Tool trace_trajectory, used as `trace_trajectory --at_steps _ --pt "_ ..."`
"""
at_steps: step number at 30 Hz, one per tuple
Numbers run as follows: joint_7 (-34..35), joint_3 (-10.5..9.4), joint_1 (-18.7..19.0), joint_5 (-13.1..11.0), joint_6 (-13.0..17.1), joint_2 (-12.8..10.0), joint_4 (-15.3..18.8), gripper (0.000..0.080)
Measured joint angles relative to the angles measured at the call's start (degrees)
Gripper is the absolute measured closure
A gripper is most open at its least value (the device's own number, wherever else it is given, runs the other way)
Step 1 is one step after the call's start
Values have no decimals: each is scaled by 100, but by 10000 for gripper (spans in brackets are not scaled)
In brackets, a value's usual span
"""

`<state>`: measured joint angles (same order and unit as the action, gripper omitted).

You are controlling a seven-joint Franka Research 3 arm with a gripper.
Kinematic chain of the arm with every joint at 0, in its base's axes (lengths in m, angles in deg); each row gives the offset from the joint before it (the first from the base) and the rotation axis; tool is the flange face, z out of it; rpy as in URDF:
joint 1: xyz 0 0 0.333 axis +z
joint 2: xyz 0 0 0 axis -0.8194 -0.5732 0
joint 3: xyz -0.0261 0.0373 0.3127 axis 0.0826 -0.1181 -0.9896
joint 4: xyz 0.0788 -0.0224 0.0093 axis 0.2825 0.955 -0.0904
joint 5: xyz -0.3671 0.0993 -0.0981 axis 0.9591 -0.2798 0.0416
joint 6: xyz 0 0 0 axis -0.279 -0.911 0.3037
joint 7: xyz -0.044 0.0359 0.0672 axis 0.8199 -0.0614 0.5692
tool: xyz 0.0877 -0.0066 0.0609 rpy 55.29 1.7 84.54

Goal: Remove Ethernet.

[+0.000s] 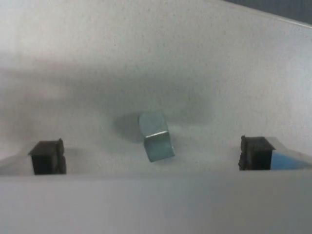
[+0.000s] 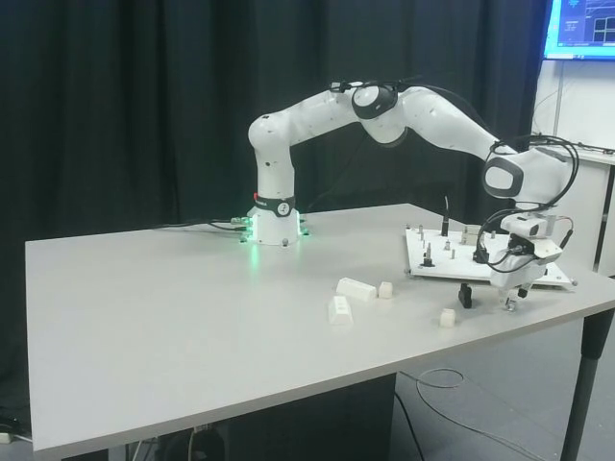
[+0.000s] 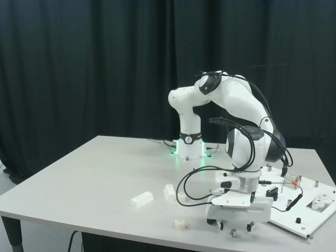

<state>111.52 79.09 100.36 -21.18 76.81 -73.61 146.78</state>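
My gripper (image 1: 152,155) is open, its two black fingertips (image 1: 48,157) standing wide apart just above the grey table. Between them, touching neither, a small grey boxy piece (image 1: 156,136) lies askew on the table; I cannot tell whether it is the Ethernet plug. In the room views the gripper (image 2: 490,301) (image 3: 234,227) hangs low near the table's front edge, beside the white task board (image 2: 428,268) (image 3: 307,223). The board carries pegs, sockets and thin black cables. The boxy piece is hidden in both room views.
Several white blocks lie on the table: a long one (image 2: 356,287) (image 3: 142,199), a squarer one (image 2: 340,310) (image 3: 169,191) and a small one (image 2: 447,318) (image 3: 179,224) close to the gripper. The table edge (image 2: 538,322) runs right by the fingers.
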Motion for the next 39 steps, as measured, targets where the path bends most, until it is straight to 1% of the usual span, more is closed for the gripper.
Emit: trace_trajectory --at_steps 14,25,33,39 --pt "-69 1 -5 2 -44 22 -9 3" --pt "-200 15 -5 26 -171 44 -58 3" --pt "-200 68 -3 61 -383 49 -138 3" --pt "-200 126 7 67 -689 77 -205 3"
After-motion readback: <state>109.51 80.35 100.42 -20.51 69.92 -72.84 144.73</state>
